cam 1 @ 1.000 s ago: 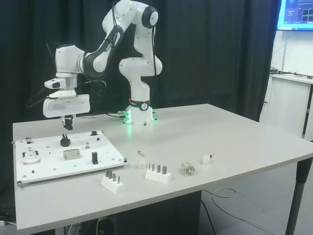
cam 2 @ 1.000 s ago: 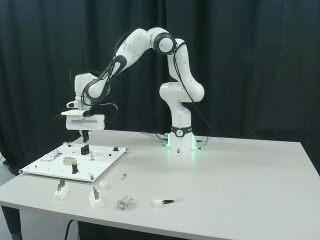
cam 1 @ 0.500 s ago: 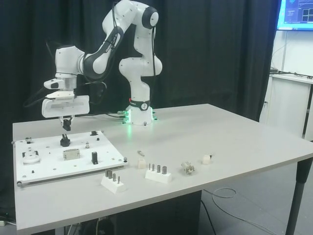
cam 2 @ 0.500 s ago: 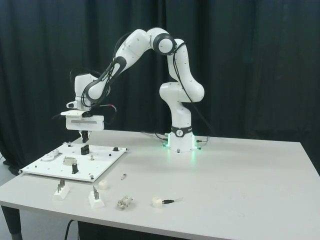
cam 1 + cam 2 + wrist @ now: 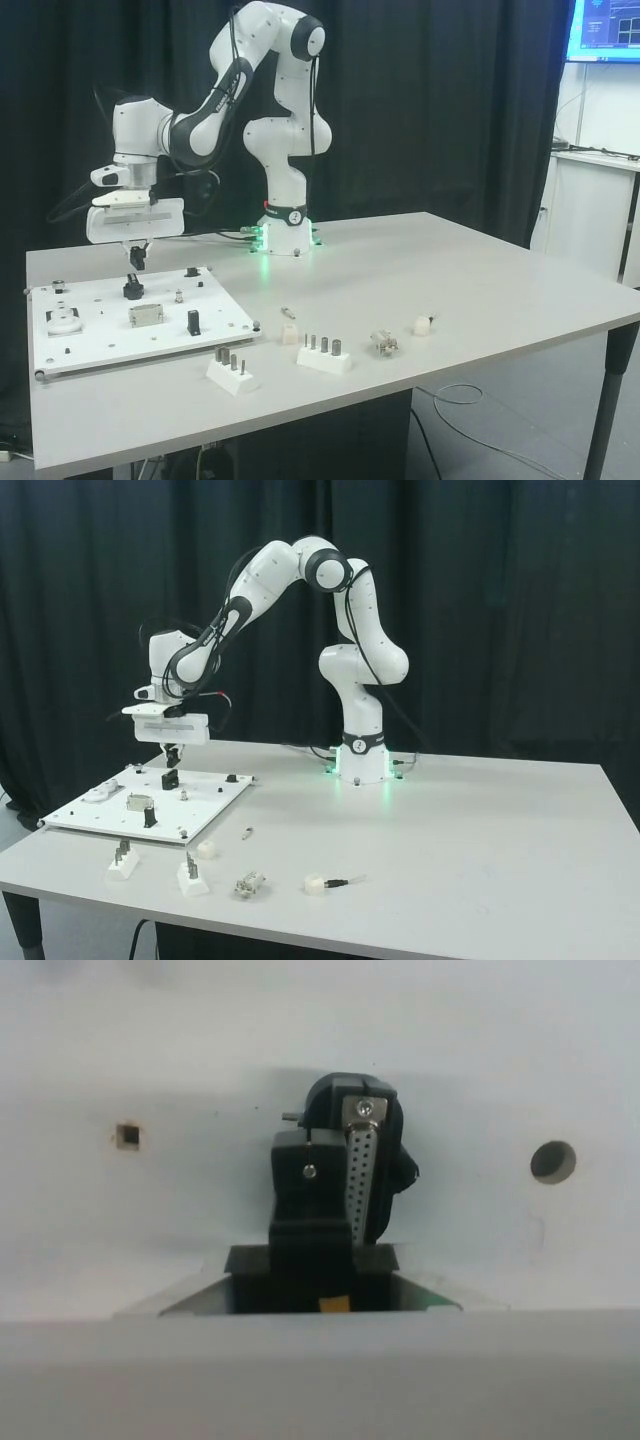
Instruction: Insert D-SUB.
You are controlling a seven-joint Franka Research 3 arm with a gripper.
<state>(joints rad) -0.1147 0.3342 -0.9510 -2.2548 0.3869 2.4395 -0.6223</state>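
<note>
Since a second ago the gripper (image 5: 133, 257) has risen a bit above the white board (image 5: 100, 345) and drifted slightly away from the robot base; nothing else on the table moved. It now hangs over the black D-SUB plug (image 5: 132, 289), which stands upright on the far part of the board, apart from the fingertips. Wrist view shows the D-SUB plug (image 5: 352, 1165) right below the camera, its grey pin face turned sideways, a black finger (image 5: 311, 1195) overlapping it; can't tell if the fingers are spread or closed, or whether they touch the plug. Second room view: gripper (image 5: 172, 753) just above the plug (image 5: 170, 777). Nearer on the board sits a grey metal socket block (image 5: 146, 315) and a black post (image 5: 193, 321). Off the board, on the grey table (image 5: 480, 290), two white peg holders (image 5: 323, 353).
</note>
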